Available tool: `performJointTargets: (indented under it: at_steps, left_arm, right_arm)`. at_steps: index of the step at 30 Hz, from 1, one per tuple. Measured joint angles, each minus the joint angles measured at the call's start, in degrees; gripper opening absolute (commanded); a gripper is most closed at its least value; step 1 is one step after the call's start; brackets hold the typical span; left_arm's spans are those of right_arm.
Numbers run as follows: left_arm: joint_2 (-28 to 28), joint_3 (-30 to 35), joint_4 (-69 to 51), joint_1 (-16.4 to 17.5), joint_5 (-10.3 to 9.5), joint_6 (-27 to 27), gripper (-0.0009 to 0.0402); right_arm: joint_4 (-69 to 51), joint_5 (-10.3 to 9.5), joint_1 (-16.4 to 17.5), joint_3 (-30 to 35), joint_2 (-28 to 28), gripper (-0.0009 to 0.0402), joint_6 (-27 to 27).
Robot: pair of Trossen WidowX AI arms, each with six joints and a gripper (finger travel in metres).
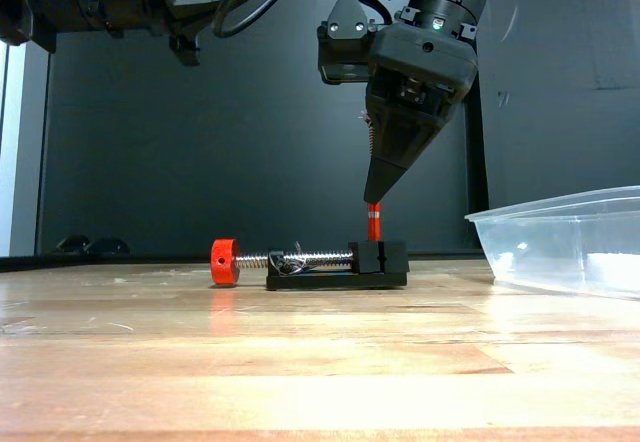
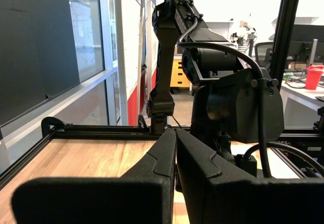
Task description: Pick the RCA connector and install on taskboard
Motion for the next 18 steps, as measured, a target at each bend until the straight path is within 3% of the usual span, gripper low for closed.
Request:
performJointTargets:
  at_steps: [14,18]
  left_arm:
    - [0.0,0.0,0.0,0.0,-0.02,0.02,0.0]
    - [0.0,-0.02,0.0,0.0,-0.02,0.02,0.0]
  right_arm:
    - [1.05,0.17,-0.09,-1.07,-0.11,0.0001,-0.02]
    - [1.03,0.17,-0.09,-1.01,-0.2,0.002,-0.31]
